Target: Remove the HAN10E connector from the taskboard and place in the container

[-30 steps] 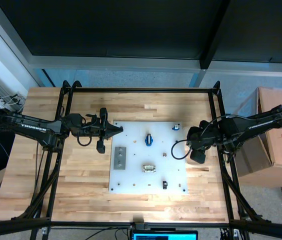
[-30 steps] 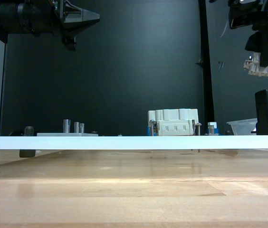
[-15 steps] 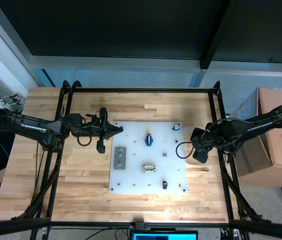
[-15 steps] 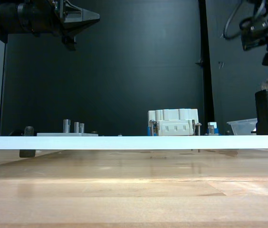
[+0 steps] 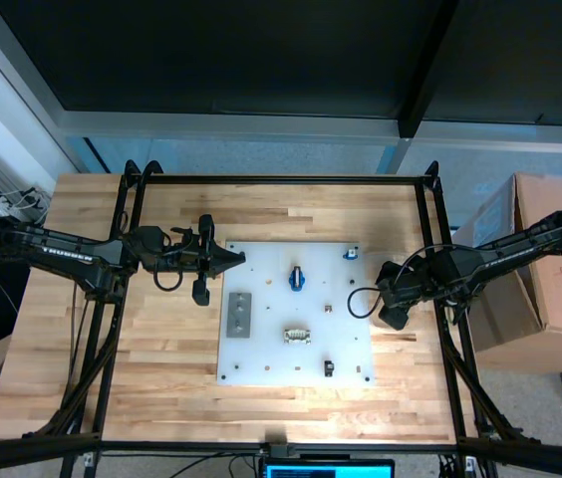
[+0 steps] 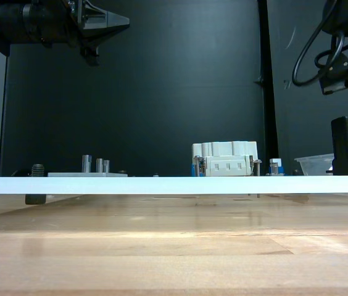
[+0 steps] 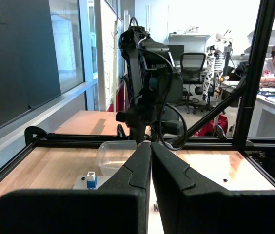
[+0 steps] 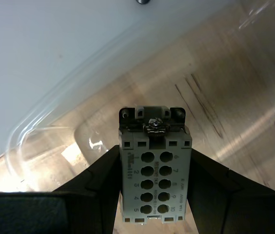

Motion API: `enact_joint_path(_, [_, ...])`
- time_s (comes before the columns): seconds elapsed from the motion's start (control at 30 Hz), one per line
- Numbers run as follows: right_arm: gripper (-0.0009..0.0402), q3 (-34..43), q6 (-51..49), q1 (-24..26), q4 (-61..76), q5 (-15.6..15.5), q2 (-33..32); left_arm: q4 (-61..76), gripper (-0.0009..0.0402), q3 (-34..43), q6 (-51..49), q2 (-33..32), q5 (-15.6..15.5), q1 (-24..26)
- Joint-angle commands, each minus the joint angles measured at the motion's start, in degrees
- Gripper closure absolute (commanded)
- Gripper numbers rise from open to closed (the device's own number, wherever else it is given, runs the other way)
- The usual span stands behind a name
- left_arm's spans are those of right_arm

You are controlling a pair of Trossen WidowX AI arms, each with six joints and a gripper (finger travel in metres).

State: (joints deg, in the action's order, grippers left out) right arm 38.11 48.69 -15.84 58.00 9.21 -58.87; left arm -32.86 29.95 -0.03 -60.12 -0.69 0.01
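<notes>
In the right wrist view the beige HAN10E connector [image 8: 155, 173] hangs free, clear of its seat, and my right gripper [image 8: 154, 152] is shut on it between the two black fingers. Right below it lies the clear plastic container [image 8: 40, 131]. From above, the right gripper [image 5: 393, 313] is just off the right edge of the white taskboard [image 5: 261, 358]. A beige housing [image 5: 298, 337] still stands on the board [image 6: 224, 159]. My left gripper [image 5: 225, 257] hovers at the board's far left corner, fingers [image 7: 140, 161] pressed together and holding nothing.
The board carries a grey block [image 5: 238, 314], a blue part [image 5: 296, 278] and a black part [image 5: 329, 367]. The black frame rails [image 5: 430, 239] surround the table. The container's rim [image 6: 314, 164] shows at the right. A cardboard box [image 5: 550, 269] stands off the table's right side.
My right gripper has carried the connector rightward out of the low view and sunk lower over the container. The left arm has not moved.
</notes>
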Motion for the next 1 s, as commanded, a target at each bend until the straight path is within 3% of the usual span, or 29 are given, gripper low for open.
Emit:
enact_joint_path(0.03, [0.0373, -0.96, 0.44, 0.0, -0.31, 0.13, -0.07, 0.0, 0.0393, 0.0, 0.0, 0.0, 0.0, -0.02])
enact_joint_path(1.0, [0.0373, -8.11, 1.97, 0.0, -6.51, -0.28, -0.07, 0.0, 0.0393, 0.0, 0.0, 0.0, 0.0, 0.0])
